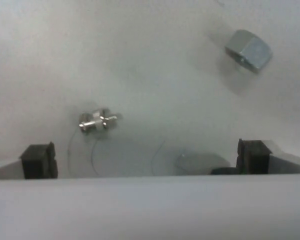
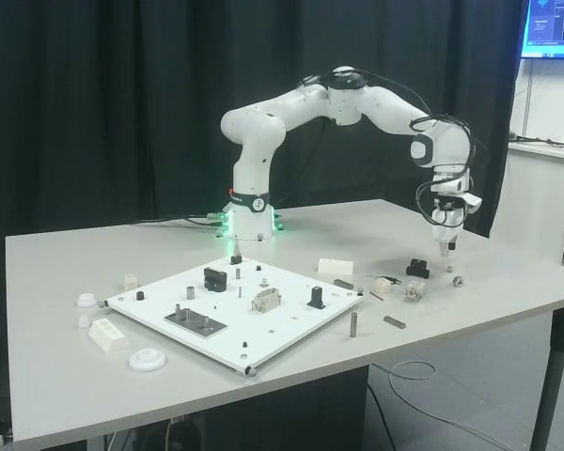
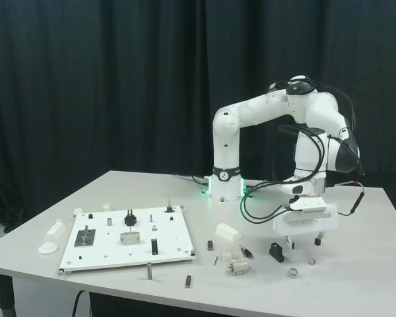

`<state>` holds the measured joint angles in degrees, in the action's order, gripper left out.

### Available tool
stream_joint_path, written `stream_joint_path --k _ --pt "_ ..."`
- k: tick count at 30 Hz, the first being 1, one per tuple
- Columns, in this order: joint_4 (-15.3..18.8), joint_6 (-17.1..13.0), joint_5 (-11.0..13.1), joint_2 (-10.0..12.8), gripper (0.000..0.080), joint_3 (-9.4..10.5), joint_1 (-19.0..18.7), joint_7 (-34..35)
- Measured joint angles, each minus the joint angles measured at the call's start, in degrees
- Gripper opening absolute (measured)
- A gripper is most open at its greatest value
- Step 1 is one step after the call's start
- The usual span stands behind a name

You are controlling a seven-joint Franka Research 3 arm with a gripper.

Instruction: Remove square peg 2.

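The white Franka arm's gripper point(image 3: 303, 242) hangs low over the bare grey table point(image 2: 508, 282), off to the side of the white assembly board point(image 2: 227, 315) and well apart from it. In the wrist view its black finger pads point(image 1: 38, 160) stand wide apart with nothing between them, so it's released and carrying nothing. Below it on the tabletop lie a small shiny metal connector with a pin sticking out point(image 1: 97, 120) and a grey metal hex nut point(image 1: 248, 49), well apart from each other. There's also a dark flat thing near the other pad point(image 1: 206, 163), but the gripper body cuts it off and I can't tell what it is. As for square peg 2 — honestly can't pick it out. A few small dark pieces stand on the board and a couple of dark bars lie on the table just beside its edge point(image 2: 354, 325), but none of them is clear enough to name. From the room views the fingertips are too small to judge.
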<state>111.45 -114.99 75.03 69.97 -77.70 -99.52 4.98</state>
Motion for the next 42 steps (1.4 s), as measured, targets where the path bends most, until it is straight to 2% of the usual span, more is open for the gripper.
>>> stream_joint_path --k 9,18,31,36,42 --pt "-0.04 0.92 -2.44 -0.05 0.0800 -1.20 0.83 -0.36" --pt "0.00 3.85 -6.13 -0.07 0.0800 -3.88 2.22 -2.71" --pt "2.31 11.87 -14.25 -0.10 0.0800 -9.92 4.90 -10.63" --pt "4.53 14.28 -16.68 -0.11 0.0800 -12.39 6.00 -14.34" --pt "8.17 15.66 -18.97 -0.13 0.0800 -14.84 7.31 -18.42"
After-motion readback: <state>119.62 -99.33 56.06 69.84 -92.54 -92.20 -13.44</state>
